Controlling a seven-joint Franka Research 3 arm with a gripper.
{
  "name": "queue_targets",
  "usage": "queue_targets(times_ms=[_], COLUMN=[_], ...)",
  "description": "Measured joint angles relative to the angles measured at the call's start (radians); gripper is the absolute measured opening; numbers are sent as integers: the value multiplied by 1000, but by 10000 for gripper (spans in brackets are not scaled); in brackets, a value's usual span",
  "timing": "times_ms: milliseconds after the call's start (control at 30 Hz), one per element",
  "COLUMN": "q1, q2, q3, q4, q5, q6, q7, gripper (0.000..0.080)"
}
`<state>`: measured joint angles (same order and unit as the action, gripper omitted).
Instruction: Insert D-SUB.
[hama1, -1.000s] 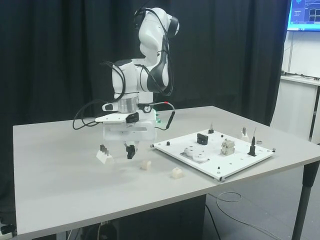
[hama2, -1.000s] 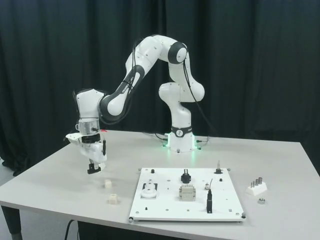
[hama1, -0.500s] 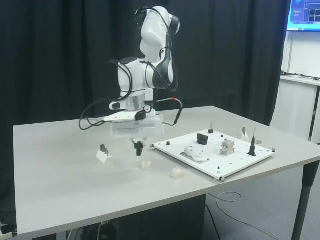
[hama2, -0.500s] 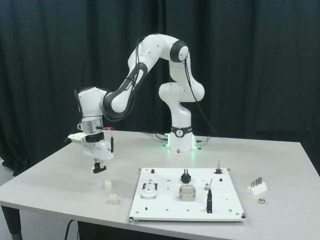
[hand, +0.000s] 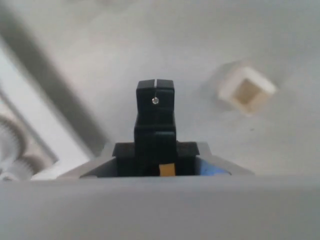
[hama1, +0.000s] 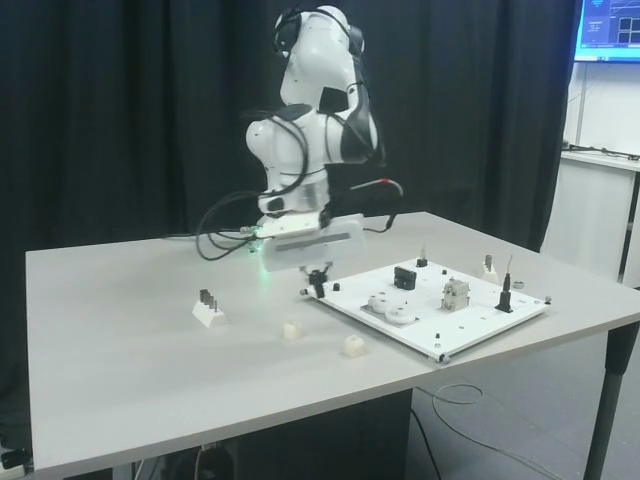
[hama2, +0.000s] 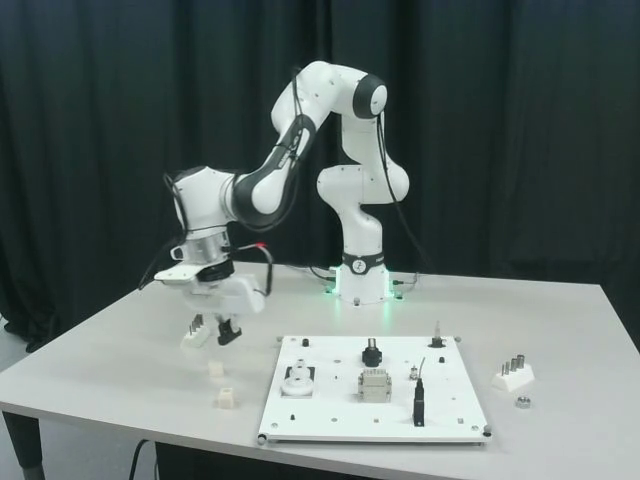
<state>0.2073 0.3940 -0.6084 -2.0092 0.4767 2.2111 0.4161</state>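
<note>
Black fingers of your gripper (hand: 155, 107) were pressed together around a small black part, apparently the D-SUB connector (hand: 155, 95). You had it hanging above the grey table (hama1: 120, 330), just off the near corner of the white board (hama2: 340, 410). One white hollow block (hand: 246, 88) lay on the table close by, another small white block (hama2: 214, 368) beside it.

Second room view as reference. Assembly board (hama2: 375, 425) lies on the table (hama2: 560, 420), in front of the arm base (hama2: 362, 285). Two small cubes (hama2: 225, 398) sit just left of the board, one behind the other. A block with pins (hama2: 195, 335) stands behind them. Gripper (hama2: 228, 333) hangs above the table between that block and the board's left edge. A second pin block (hama2: 513, 375) sits right of the board, a nut (hama2: 522, 402) just before it.
</note>
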Motion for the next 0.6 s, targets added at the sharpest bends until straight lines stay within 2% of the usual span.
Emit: queue_targets(times_ms=[300,600], q1=[94,202], q2=[-53,-125], q3=[0,2], q4=[-28,-87], q5=[-84,-150], q6=[-13,-10], q7=[-9,-111], gripper=[154,154])
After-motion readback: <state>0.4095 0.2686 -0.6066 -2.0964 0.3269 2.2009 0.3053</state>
